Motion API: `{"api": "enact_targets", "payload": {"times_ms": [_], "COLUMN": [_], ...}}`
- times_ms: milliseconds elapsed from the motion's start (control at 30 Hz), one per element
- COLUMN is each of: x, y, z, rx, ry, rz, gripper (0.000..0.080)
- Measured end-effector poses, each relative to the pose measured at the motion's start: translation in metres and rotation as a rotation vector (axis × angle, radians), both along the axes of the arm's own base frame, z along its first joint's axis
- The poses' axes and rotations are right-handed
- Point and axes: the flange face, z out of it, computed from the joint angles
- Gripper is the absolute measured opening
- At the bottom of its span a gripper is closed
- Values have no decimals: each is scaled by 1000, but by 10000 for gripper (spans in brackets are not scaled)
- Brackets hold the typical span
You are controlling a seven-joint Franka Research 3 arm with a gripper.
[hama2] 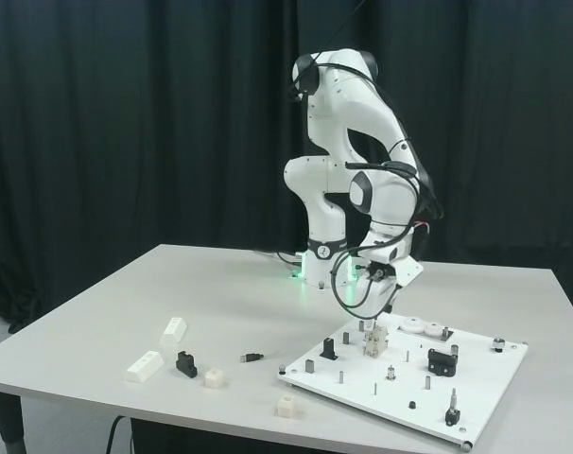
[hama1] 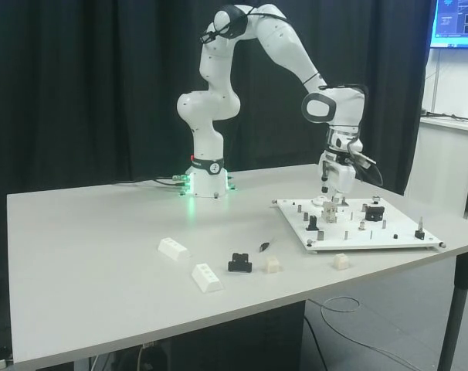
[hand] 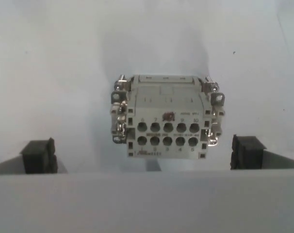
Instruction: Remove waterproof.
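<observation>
Table: grey, carrying the arm's base, the white board and several loose parts.
Arm: white, bent over the board with the wrist pointing straight down.
Board: white plate near the table's edge, studded with small pegs and black fixtures.
Loose parts: two white blocks, one black piece and two pale cubes, lying well apart from the board.
Gripper: hovers just above the connector; the jaws stand open, one black fingertip on either side of the connector and neither touching it.
Fingertips: black pads, well clear of the connector's flanks.
Connector: the task's thing, a pale multi-pin housing standing upright on the board beneath the wrist, with two rows of round sockets and metal screws at its corners.
Handling, as a judgement: the housing appears to be rigid moulded plastic, light and unlikely to deform, though smooth enough to slip.
Hold, as a judgement: the flat flanks of the housing suit the pads best; the metal corner brackets and screws would give uneven contact.
Seating: how firmly it sits in its mount cannot be told.
</observation>
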Motion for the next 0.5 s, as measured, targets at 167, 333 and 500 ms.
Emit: {"api": "enact_targets", "payload": {"times_ms": [167,333,500], "x": [1,3,3], "y": [-2,-3,-2], "z": [-4,-9,-12], "rx": [7,10,9], "ry": [-6,-10,-15], "rz": [-2,-1,7], "gripper": [800,800,800]}}
